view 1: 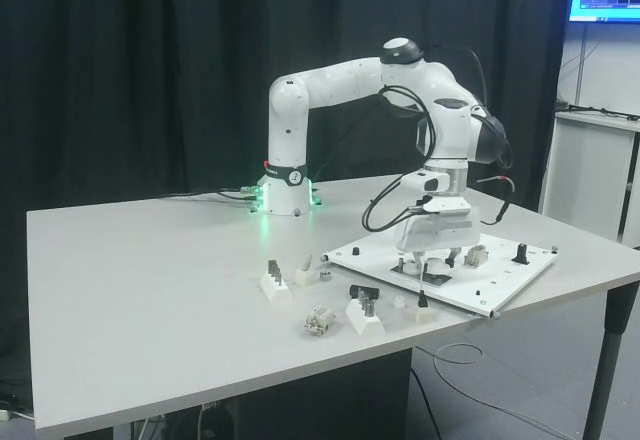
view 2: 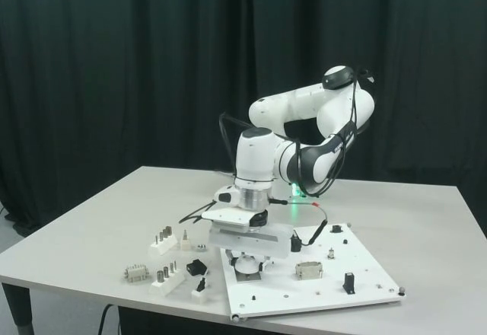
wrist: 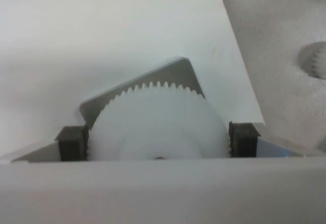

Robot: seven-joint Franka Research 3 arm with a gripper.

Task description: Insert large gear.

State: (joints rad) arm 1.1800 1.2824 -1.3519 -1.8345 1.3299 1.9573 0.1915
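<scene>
In the wrist view the gripper body hides the lower half of the large gear [wrist: 159,127] and cuts off the grey plate [wrist: 173,76] beneath it, while in both room views the gear is perhaps just a white speck under the gripper [view 2: 247,261].

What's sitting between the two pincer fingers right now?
The large white gear fills the gap, its toothed rim against both black fingertip pads. The wrist view shows this, with a grey plate on the white board under it.
</scene>
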